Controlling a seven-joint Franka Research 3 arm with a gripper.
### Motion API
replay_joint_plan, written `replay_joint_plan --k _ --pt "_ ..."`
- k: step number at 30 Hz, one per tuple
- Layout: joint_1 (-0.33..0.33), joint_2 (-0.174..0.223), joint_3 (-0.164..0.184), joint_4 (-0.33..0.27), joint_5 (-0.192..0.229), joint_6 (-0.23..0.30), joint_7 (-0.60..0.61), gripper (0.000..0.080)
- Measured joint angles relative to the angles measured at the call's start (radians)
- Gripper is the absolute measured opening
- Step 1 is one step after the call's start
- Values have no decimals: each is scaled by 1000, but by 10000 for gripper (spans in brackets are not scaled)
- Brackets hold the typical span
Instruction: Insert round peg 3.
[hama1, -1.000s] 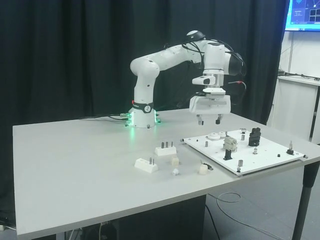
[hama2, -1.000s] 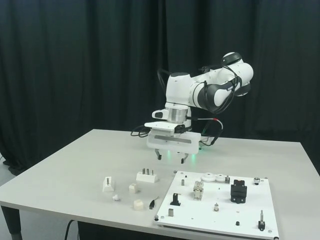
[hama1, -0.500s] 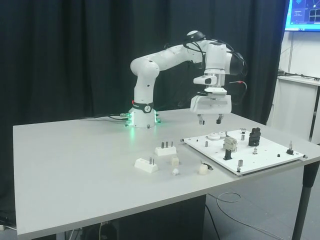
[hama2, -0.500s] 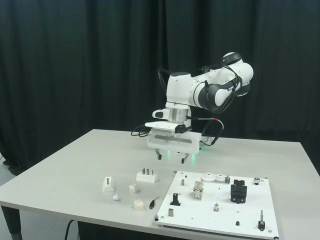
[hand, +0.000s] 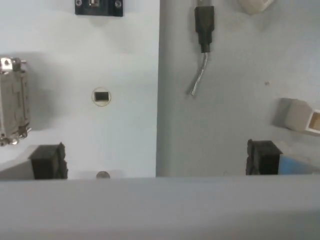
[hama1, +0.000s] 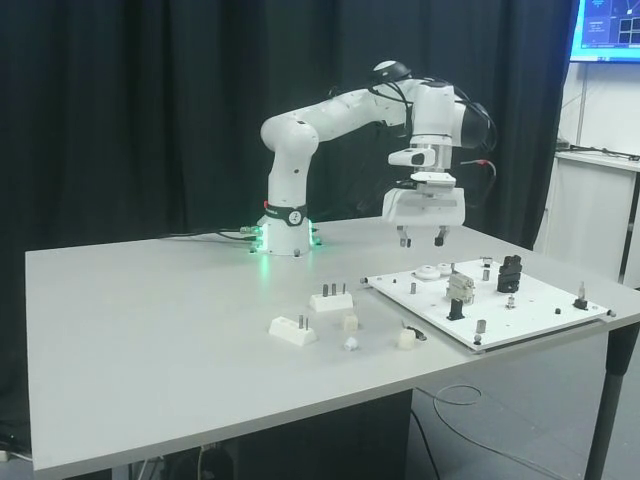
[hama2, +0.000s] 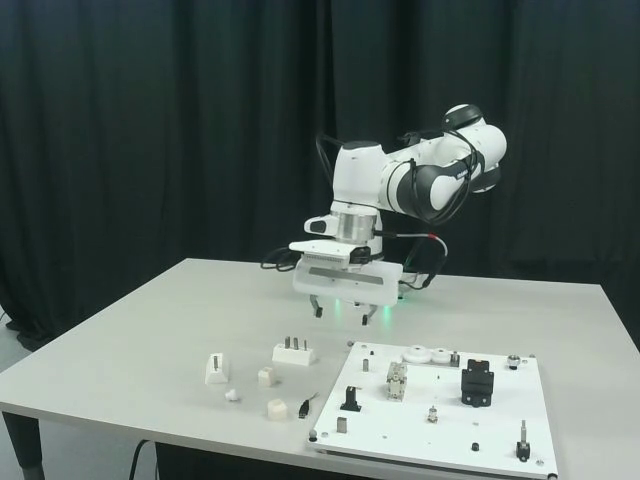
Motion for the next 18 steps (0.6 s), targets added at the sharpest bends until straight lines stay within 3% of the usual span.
replay_joint_plan --k 18 --pt "-21 0 -15 27 -11 -19 0 800"
